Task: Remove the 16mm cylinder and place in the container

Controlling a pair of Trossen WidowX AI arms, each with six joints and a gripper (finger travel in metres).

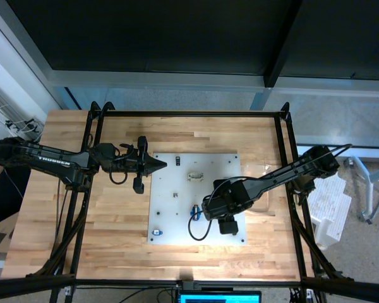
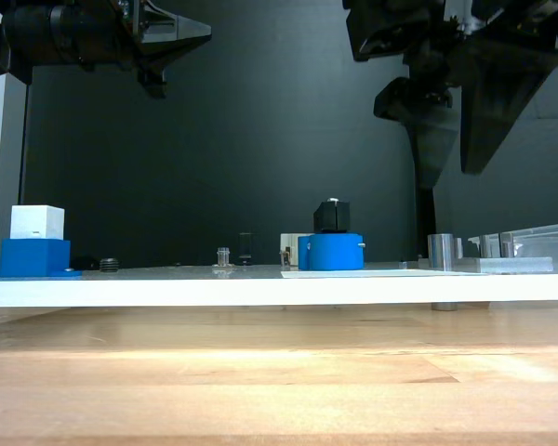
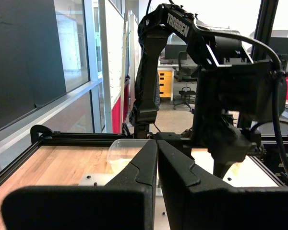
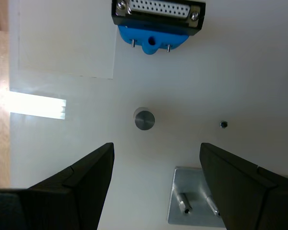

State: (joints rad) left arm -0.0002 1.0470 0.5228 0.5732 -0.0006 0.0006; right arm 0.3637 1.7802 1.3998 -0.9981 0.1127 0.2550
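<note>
Atop wooden table (image 1: 114, 221), on white board (image 1: 221, 165): noting 16mm cylinder (image 4: 144, 120) standing upright, seated in the board; short, grey, flat-topped, dull sheen. Finding right claw (image 4: 156, 146) hanging above it, fingers spread wide, touching nothing. Judging approach step under way; next move needing descent centred on peg, then closing. Spotting container (image 2: 544, 232) off to peg's right. Seeing left claw (image 3: 157, 143) raised aside, fingers pressed together.

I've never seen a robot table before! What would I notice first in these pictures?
The right gripper hangs open above the small grey 16mm cylinder standing on the white board, near a blue connector. The left gripper is shut, raised by the board's left edge. The clear container lies by the board's right edge.
</note>
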